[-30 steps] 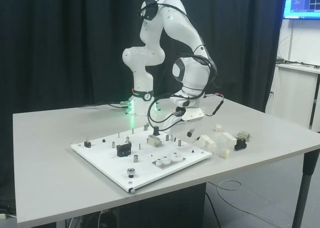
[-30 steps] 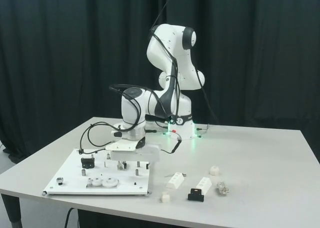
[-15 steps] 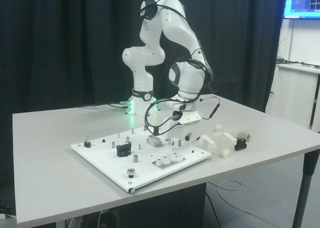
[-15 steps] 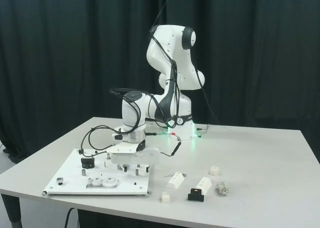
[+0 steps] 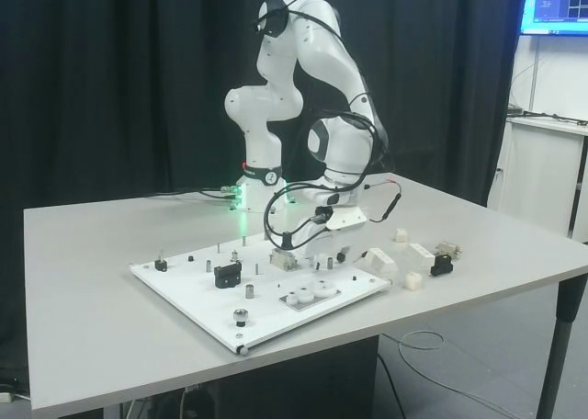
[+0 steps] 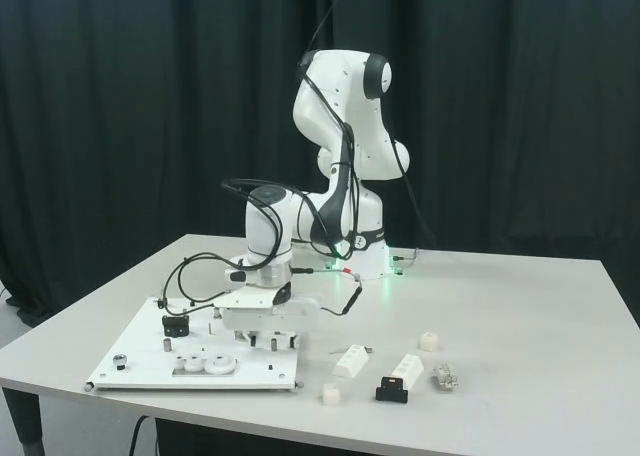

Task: Remove round peg 3.

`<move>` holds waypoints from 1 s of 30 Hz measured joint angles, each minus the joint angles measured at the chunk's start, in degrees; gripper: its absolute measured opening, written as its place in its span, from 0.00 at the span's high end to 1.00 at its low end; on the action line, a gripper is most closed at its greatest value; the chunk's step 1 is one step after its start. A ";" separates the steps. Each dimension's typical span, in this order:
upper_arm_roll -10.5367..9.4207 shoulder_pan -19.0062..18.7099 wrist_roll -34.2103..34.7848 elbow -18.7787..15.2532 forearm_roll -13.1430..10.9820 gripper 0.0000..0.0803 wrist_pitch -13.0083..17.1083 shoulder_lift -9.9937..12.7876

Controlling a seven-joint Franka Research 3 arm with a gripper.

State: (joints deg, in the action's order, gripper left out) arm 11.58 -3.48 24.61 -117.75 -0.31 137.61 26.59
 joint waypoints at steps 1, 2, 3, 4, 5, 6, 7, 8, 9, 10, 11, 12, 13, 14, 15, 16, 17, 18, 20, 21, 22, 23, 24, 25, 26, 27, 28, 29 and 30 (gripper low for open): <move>0.00 0.00 -0.02 -0.10 0.00 0.00 0.17 0.00; 0.00 0.00 -0.04 -0.20 0.00 0.00 0.31 0.00; 0.00 0.00 -0.06 -0.28 0.00 0.19 0.40 0.00; 0.00 0.00 -0.08 -0.35 0.00 0.19 0.47 0.00; 0.00 0.00 -0.09 -0.41 0.00 0.19 0.53 0.00; 0.00 0.00 -0.09 -0.46 0.00 0.19 0.59 0.00; 0.00 0.00 -0.09 -0.50 0.00 0.19 0.64 0.00; 0.00 0.00 -0.09 -0.53 0.00 0.39 0.68 0.00; 0.00 -0.01 -0.09 -0.56 0.00 0.39 0.70 0.00; 0.00 -0.01 -0.09 -0.58 0.00 0.39 0.72 0.00; 0.00 -0.02 -0.09 -0.60 0.00 0.39 0.73 0.00; 0.00 -0.02 -0.09 -0.61 0.00 0.39 0.74 0.00; 0.00 -0.03 -0.09 -0.63 -0.01 0.39 0.75 0.00; 0.00 -0.04 -0.09 -0.64 -0.04 0.39 0.75 0.00; 0.00 -0.05 -0.09 -0.65 -0.07 0.39 0.76 0.00; 0.00 -0.07 -0.09 -0.66 -0.12 0.39 0.76 0.00; 0.00 -0.09 -0.09 -0.66 -0.17 0.39 0.76 0.00; -0.04 -0.12 -0.09 -0.67 -0.32 0.39 0.75 -0.01; -0.04 -0.16 -0.09 -0.70 -0.40 0.85 0.76 -0.02; -0.04 -0.16 -0.09 -0.69 -0.40 0.85 0.76 -0.02; -0.03 -0.16 -0.09 -0.70 -0.41 0.85 0.76 -0.02; -0.03 -0.16 -0.09 -0.70 -0.41 0.85 0.76 -0.02; -0.04 -0.17 -0.09 -0.70 -0.41 0.85 0.76 -0.02; -0.03 -0.17 -0.09 -0.70 -0.41 0.85 0.76 -0.03; -0.03 -0.16 -0.09 -0.70 -0.41 0.86 0.76 -0.03; -0.03 -0.16 -0.09 -0.70 -0.42 0.86 0.75 -0.03; -0.03 -0.16 -0.09 -0.70 -0.42 0.86 0.75 -0.03; -0.03 -0.16 -0.09 -0.70 -0.42 0.86 0.75 -0.03; -0.02 -0.16 -0.09 -0.70 -0.42 0.86 0.75 -0.04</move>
